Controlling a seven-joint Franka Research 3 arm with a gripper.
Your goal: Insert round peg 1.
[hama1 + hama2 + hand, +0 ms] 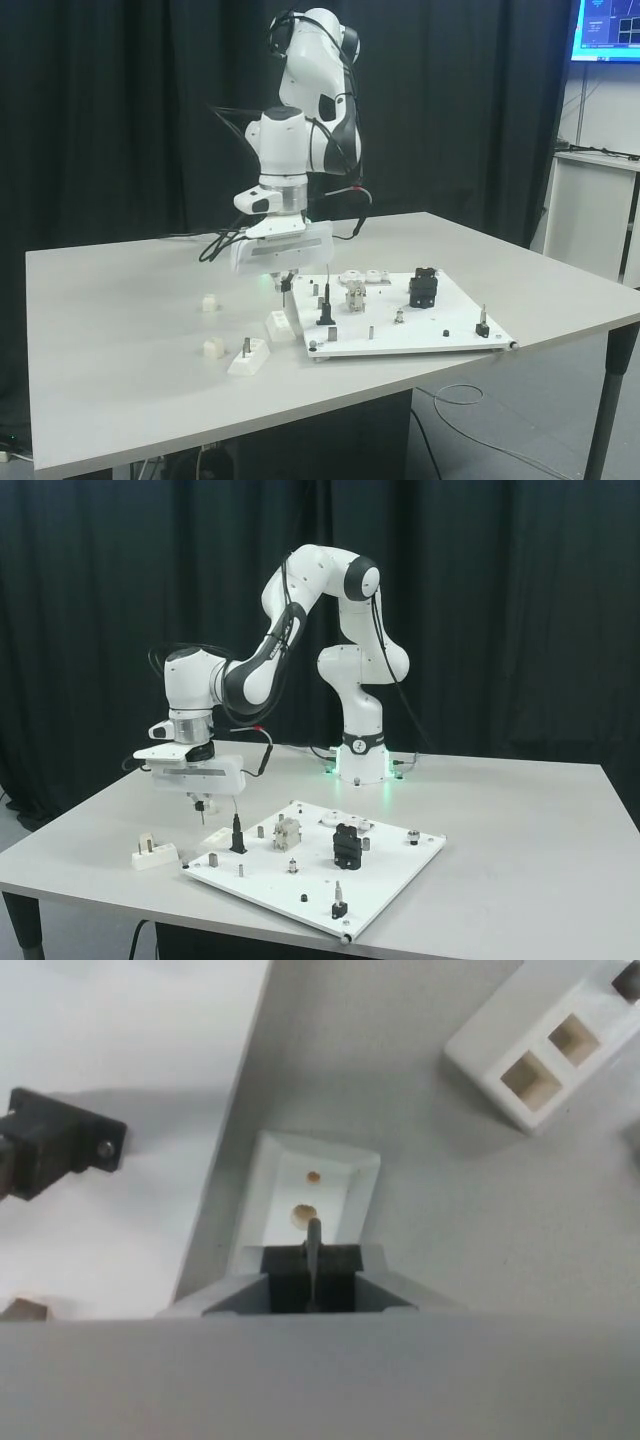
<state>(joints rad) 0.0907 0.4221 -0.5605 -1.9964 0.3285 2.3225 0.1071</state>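
Nearest us, the white board point(400, 880) lies on the grey table point(120, 330). Our gripper point(312, 1260) pinches the round peg point(313, 1245) just above the white holder block point(305, 1195) with two holes. Black curtains point(520, 600) hang behind.

Peg point(313, 1250) above holder block point(305, 1195), beside board point(120, 1110).

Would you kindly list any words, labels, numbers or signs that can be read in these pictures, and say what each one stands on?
None can be read.
Screen on the wall in the first room view: shows lines of text, too small to read.
Robot arm, white board and white holder block: no lettering visible.
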